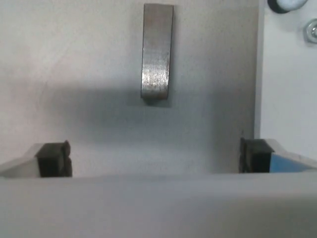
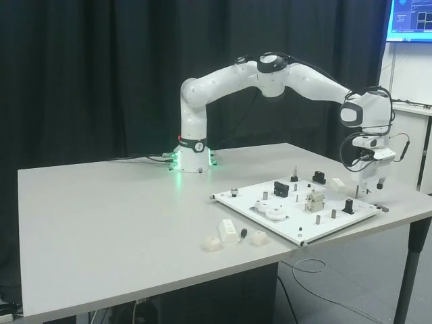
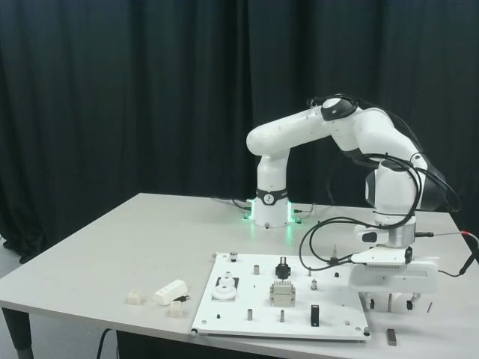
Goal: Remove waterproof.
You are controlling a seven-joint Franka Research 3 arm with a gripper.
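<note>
- Waterproof part: somewhere among the small fittings on the flat white board (image 3: 247, 318); I cannot tell which one it is.
- Gripper (image 1: 154, 158): two black-tipped fingers spread wide, holding nothing, over the table just off the board's edge.
- One smooth, rectangular metal bar (image 1: 157, 59) lies flat on the matte grey table (image 3: 112, 247).
- Three small white blocks (image 3: 171, 291) lie beside the board.

A white arm (image 2: 270, 74) is mounted on a grey desk (image 2: 101, 209); a white board (image 3: 247, 310) is dotted with black and grey parts; green light is shown at the arm's base (image 3: 271, 218).
</note>
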